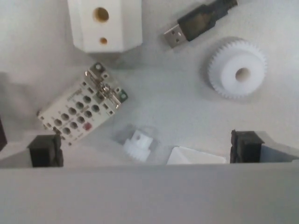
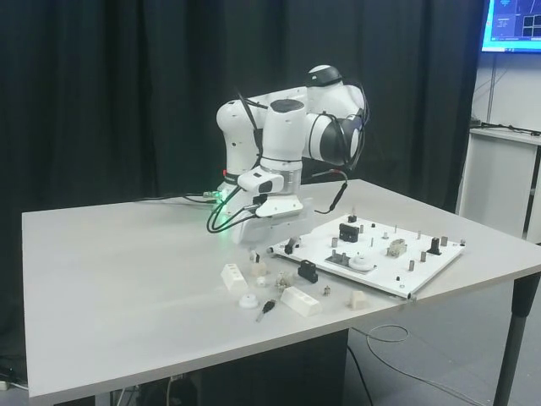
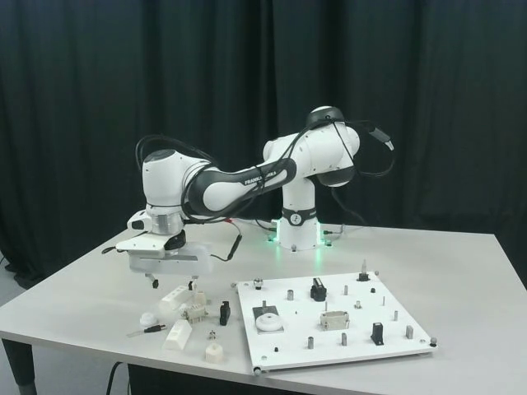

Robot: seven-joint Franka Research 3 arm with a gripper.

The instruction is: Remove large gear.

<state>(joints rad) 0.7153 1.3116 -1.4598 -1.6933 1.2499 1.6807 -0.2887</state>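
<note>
Below, large gear point(image 1: 237, 68) flat on table point(image 1: 177, 93), bore upward, jaws wide, empty.

— What is that large gear point(image 1: 237, 69) looking like?
— Matt white plastic, toothed rim. The USB plug point(image 1: 175, 36) is showing shiny metal; the grey table point(image 2: 118, 254) is looking smooth, matt.

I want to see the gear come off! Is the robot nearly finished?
Hard to say. A loose gear already lies on the table, off the white board. The gripper hangs over the loose parts there, fingers open, holding nothing. A mounted gear sits on the board. If that is the large one, reaching over, grabbing it and lifting it off are all left.
</note>
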